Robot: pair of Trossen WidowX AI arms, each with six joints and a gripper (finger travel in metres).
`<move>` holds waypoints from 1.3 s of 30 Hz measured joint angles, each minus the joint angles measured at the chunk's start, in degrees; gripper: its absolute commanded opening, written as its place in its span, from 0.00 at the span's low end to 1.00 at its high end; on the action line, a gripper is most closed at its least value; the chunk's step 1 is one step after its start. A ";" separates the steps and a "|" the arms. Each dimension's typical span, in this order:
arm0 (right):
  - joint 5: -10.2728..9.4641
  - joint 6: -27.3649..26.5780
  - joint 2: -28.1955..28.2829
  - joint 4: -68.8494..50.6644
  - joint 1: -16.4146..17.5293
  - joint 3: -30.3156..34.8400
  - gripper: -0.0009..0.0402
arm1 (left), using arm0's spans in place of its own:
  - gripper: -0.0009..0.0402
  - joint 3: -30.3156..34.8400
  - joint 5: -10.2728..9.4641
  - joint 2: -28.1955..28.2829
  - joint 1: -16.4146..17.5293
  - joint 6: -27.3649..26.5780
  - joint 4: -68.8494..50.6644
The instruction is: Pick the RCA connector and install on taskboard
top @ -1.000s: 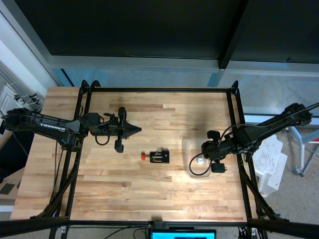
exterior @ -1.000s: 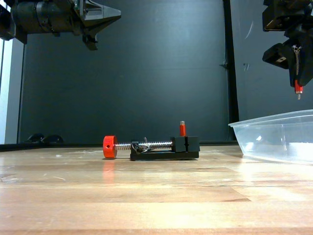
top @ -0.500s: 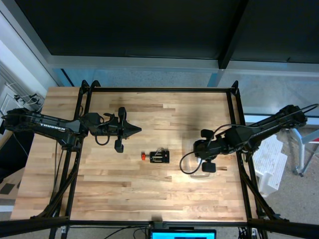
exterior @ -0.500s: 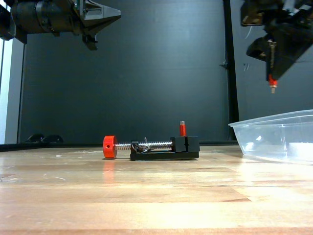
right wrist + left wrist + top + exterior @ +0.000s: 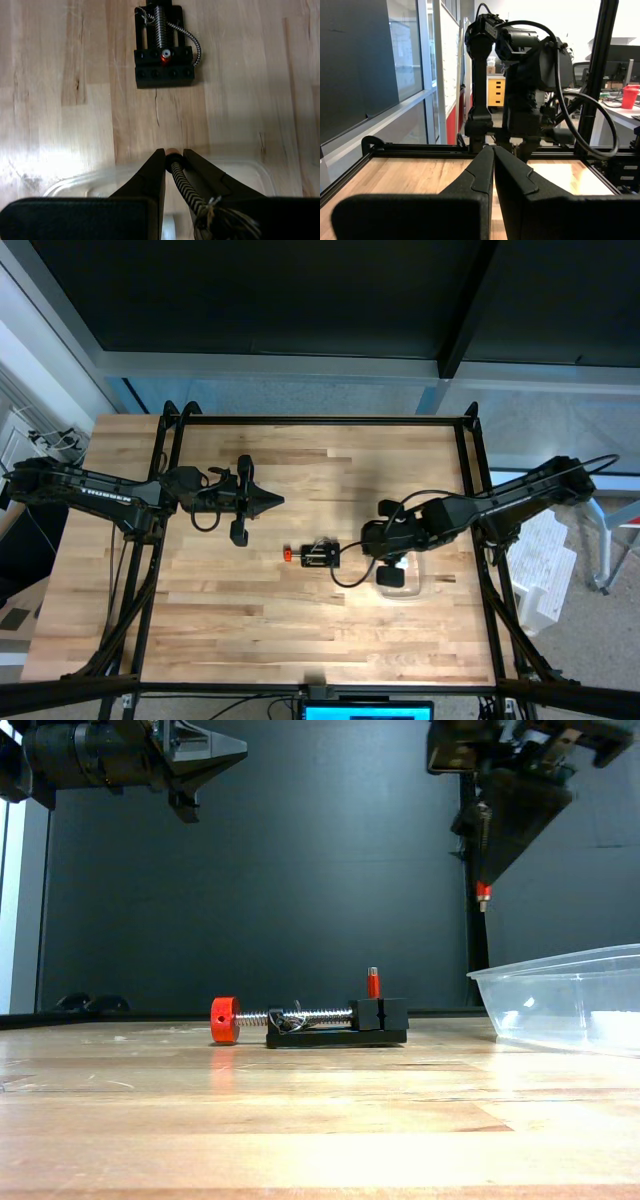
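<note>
The right tool (image 5: 173, 152) is clamped on the connector (image 5: 173, 155), one finger on each side. A braided cable (image 5: 189, 189) runs back from the plug between the fingers. In the low view the right tool (image 5: 488, 860) hangs high above the surface (image 5: 320, 1120), pointing down. The connector (image 5: 483, 896) pokes out below it, showing a red band and a silvery tip. It hangs in the air, touching nothing beneath it.

Below the plug and off to one side, the taskboard (image 5: 335, 1022) lies flat on the surface. It has a red knob (image 5: 224, 1020) on its far end and a short red post (image 5: 372, 983) standing up at the end nearer the plug. From the right wrist view, the taskboard (image 5: 164, 62) lies ahead of the fingers, apart from them. The rim of a clear tray (image 5: 85, 182) curves just beneath the tool.

In the high view the right tool (image 5: 375, 546) sits just beside the taskboard (image 5: 322, 555), over the edge of the tray (image 5: 412, 585).

The left tool (image 5: 274, 501) hovers well apart from the taskboard, its fingers together and holding nothing.
</note>
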 measured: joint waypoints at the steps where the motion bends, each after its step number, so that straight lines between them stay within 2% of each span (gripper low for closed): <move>1: -0.04 -0.13 0.74 -0.02 -0.31 0.61 0.02 | 0.02 0.00 0.02 0.00 0.00 0.00 0.00; 10: -0.02 -0.59 5.97 0.94 -1.97 4.79 0.02 | 0.02 -0.02 0.02 0.00 0.00 0.00 0.00; 22: -0.04 -1.11 11.13 1.36 -2.58 9.46 0.02 | 0.02 0.00 0.00 0.00 0.00 0.00 -0.02; 34: -0.02 -1.46 12.76 2.95 -2.80 10.69 0.02 | 0.02 -0.02 0.00 0.00 0.00 0.00 0.00; 39: 0.02 -1.60 15.06 3.37 -2.84 12.07 0.02 | 0.02 -0.02 0.00 0.00 0.00 0.00 -0.04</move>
